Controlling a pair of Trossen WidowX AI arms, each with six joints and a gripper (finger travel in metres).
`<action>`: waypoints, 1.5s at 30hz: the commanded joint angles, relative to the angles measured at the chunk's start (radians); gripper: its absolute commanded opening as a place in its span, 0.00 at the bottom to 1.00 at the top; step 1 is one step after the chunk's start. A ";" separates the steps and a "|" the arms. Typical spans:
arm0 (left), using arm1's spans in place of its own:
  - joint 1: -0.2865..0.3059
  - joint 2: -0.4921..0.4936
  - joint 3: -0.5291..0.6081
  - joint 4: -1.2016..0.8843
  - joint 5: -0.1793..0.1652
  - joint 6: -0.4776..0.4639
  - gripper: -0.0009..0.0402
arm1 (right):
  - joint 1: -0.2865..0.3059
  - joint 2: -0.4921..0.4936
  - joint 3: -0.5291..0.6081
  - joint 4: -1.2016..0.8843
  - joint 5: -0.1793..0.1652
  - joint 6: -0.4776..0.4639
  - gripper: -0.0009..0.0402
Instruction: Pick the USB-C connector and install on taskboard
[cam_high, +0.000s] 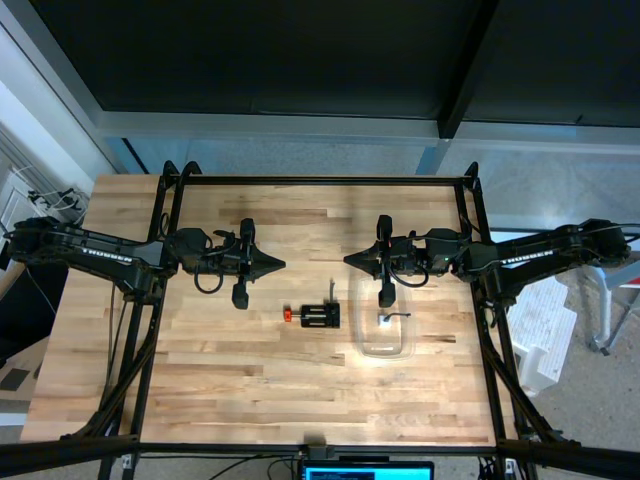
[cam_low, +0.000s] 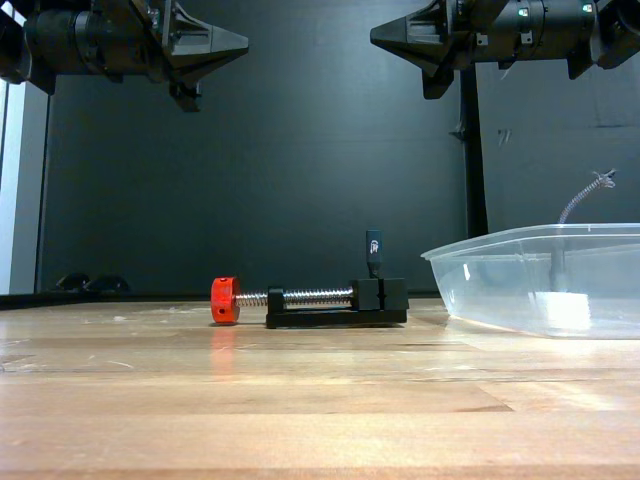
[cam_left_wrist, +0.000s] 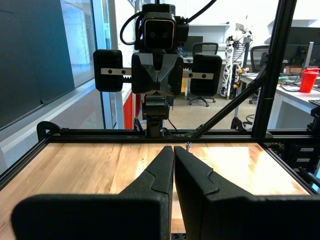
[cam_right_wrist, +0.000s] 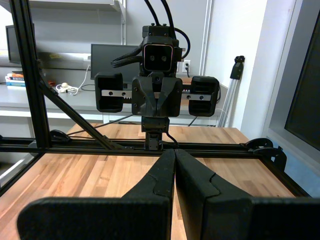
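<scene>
The taskboard (cam_high: 318, 316) is a small black block with an orange-red knob (cam_low: 225, 299), lying at mid-table; the low view shows it as the taskboard (cam_low: 338, 304). Just to its right, the USB-C connector (cam_high: 399, 315) lies inside a clear tray (cam_high: 402, 348) as a thin black piece with a short tail. My left gripper (cam_high: 283, 265) hovers shut, behind and left of the taskboard, holding nothing. My right gripper (cam_high: 346, 260) hovers shut, behind the tray, facing the left one. Both wrist views show the fingers pressed together, left gripper (cam_left_wrist: 173, 149) and right gripper (cam_right_wrist: 175, 151).
A small whitish square piece (cam_high: 385, 321) also lies in the tray (cam_low: 540, 290). A black metal frame (cam_high: 320, 180) runs round the table's back and sides. Both grippers (cam_low: 245, 42) (cam_low: 373, 38) hang well above the tabletop.
</scene>
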 joint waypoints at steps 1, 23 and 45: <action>0.000 0.000 0.000 0.000 0.000 0.000 0.02 | 0.001 0.000 0.000 0.000 0.000 0.000 0.02; 0.000 0.000 0.000 0.000 0.000 0.000 0.02 | 0.003 -0.002 0.150 -0.417 0.001 0.053 0.02; 0.000 0.000 0.000 0.000 0.000 0.000 0.02 | 0.066 0.192 0.547 -1.381 -0.006 0.198 0.02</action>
